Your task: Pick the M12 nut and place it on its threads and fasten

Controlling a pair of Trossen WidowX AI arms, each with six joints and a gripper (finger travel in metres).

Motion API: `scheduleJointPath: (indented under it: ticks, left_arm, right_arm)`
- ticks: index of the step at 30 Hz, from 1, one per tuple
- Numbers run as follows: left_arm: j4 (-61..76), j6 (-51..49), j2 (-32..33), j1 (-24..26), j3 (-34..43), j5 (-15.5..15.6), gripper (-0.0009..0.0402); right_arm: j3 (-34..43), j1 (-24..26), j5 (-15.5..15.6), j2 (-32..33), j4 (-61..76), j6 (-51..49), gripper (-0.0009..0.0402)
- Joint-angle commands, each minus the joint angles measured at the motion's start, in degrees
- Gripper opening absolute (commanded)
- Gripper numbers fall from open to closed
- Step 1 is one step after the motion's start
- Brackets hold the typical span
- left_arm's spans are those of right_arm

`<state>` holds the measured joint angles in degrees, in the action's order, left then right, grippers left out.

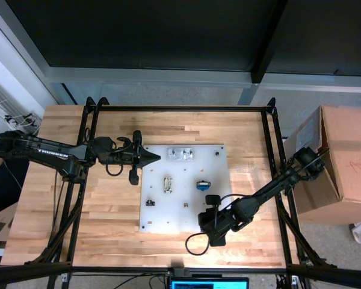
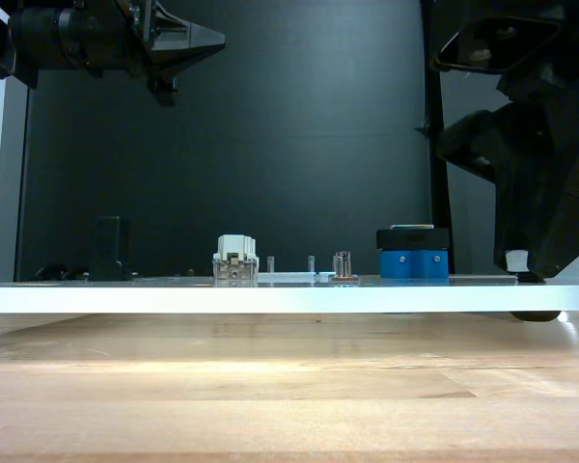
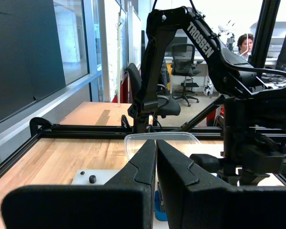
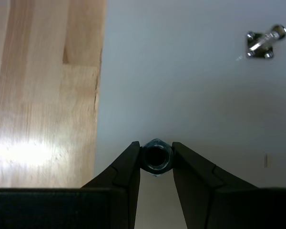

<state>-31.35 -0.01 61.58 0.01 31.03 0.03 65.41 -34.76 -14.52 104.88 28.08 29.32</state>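
The left gripper [image 1: 148,158] hangs high over the far left edge of the white board [image 1: 174,214], with its 2 black wedge-shaped fingers [image 3: 143,167] pressed together. On the smooth flat board stand a clear tray [image 1: 182,155], a pale connector [image 1: 167,184] and a blue block [image 1: 203,185]. The right gripper [image 4: 155,146] is low at the board's near right edge, beside the wooden tabletop [image 4: 43,95]. Its fingers pinch the small silver hexagonal nut [image 4: 156,156]. Whether the nut sits on its stud, I cannot tell.

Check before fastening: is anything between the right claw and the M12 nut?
Nothing visible: the right claw grips the M12 nut over the white board's near right edge. Whether it is on its stud, I cannot tell. The left claw hangs shut above the board's left edge.
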Motion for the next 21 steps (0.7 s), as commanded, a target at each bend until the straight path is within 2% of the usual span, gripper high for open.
scheduleJointPath:
  ticks: [1, 5, 13, 16, 21]
  left_arm:
    - [0.0, 0.0, 0.02, 0.0, 0.0, -0.02, 0.0]
    - [0.0, 0.0, 0.02, 0.0, 0.0, -0.02, 0.0]
    - [0.0, 0.0, 0.02, 0.0, 0.0, -0.02, 0.0]
    - [0.0, 0.0, 0.02, -0.02, 0.0, -0.02, 0.0]
    - [0.0, 0.0, 0.02, 0.0, 0.0, -0.02, 0.0]
  right_arm:
    - [-0.26, -0.02, -0.15, 0.35, 0.35, 2.19, 0.0004]
    - [-0.35, -0.04, -2.25, 0.33, 0.42, 4.83, 0.0004]
    - [-0.35, -0.15, -2.38, 0.33, 0.52, 4.79, 0.0006]
    - [-0.35, -0.15, -2.4, 0.33, 0.66, 4.79, 0.0022]
    - [0.15, -0.17, -2.4, 0.31, 1.29, 4.72, 0.0073]
